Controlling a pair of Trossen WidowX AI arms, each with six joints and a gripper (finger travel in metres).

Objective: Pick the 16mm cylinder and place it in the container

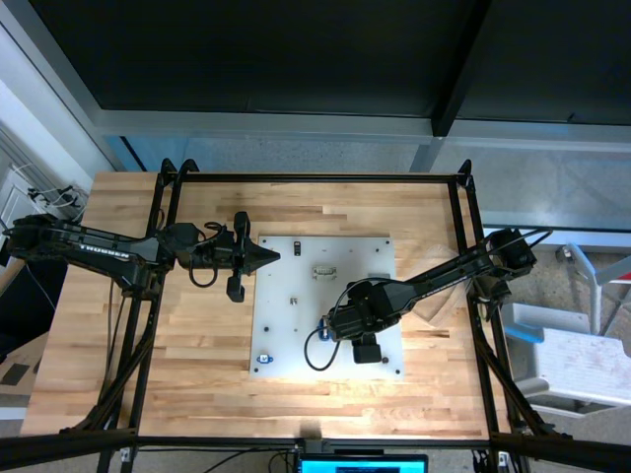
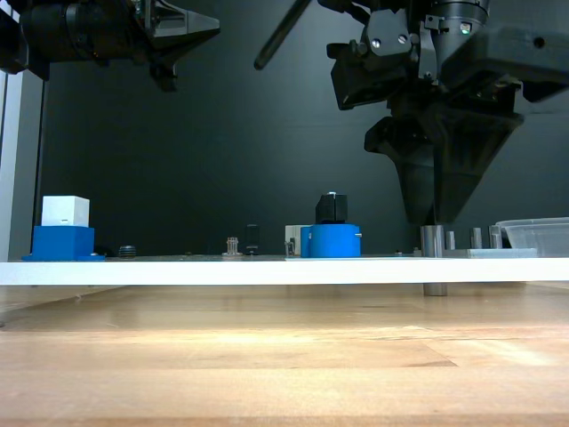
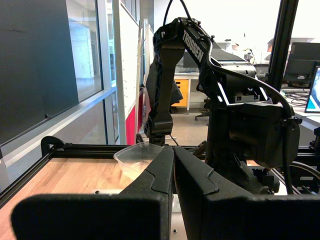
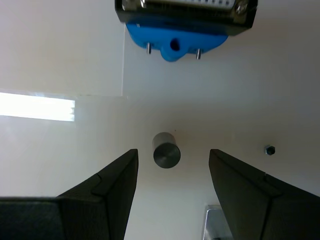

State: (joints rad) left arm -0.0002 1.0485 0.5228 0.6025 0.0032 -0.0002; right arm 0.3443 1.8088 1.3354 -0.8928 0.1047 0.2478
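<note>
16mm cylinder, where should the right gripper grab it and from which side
Grip its round side wall, coming straight down: the cylinder stands upright on the white board, flat end up. The right gripper hangs open over it, a finger either side, so probably just lower and close. The left gripper is shut, high by the board's left edge.

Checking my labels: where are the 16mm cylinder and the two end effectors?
16mm cylinder (image 4: 166, 155): right wrist view, its round top face.
Right end effector (image 2: 436, 213): low view, fingertips, just above the cylinder.
Left end effector (image 1: 269, 254): high view, shut fingertips, at the board's (image 1: 286, 345) left edge.
</note>
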